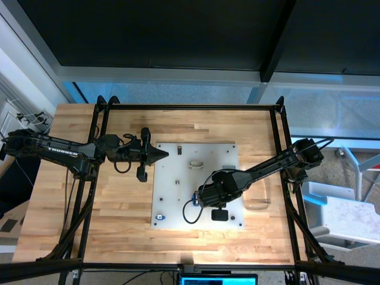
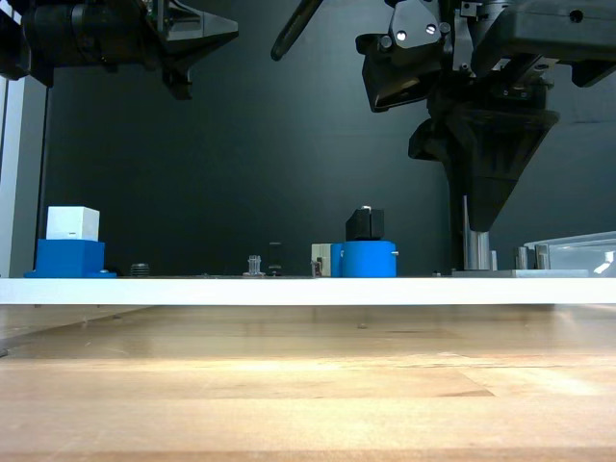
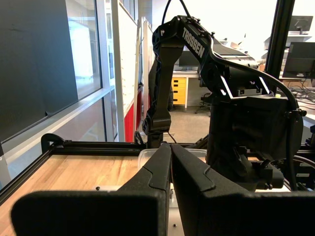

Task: Pick the 16mm cylinder and place it in the taskboard

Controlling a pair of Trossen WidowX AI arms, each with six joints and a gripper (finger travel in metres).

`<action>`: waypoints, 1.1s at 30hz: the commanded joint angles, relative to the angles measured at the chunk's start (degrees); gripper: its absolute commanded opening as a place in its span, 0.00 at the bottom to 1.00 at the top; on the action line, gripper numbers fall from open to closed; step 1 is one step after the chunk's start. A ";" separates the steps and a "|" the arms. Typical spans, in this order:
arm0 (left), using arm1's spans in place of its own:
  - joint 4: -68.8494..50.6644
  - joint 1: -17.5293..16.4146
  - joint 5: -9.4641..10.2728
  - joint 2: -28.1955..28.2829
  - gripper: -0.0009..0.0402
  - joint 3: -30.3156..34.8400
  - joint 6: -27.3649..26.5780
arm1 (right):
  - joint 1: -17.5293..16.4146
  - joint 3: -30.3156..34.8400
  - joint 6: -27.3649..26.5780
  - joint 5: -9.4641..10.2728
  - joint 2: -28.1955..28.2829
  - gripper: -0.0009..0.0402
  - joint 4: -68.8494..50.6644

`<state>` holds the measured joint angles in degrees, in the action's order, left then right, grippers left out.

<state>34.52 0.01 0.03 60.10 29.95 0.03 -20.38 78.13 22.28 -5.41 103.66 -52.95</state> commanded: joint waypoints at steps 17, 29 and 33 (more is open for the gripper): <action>0.00 0.00 -0.02 0.00 0.02 0.00 0.02 | 0.33 -0.39 -0.02 0.57 0.74 0.10 1.03; 0.00 0.00 -0.02 0.00 0.02 0.00 0.00 | 0.44 -0.37 0.00 0.48 0.94 0.10 0.92; 0.00 0.00 -0.02 0.00 0.02 0.00 0.02 | 0.52 -0.37 0.00 0.46 0.94 0.10 0.92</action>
<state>34.52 0.01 0.03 60.10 29.95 0.03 -19.88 77.76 22.26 -4.82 104.49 -51.83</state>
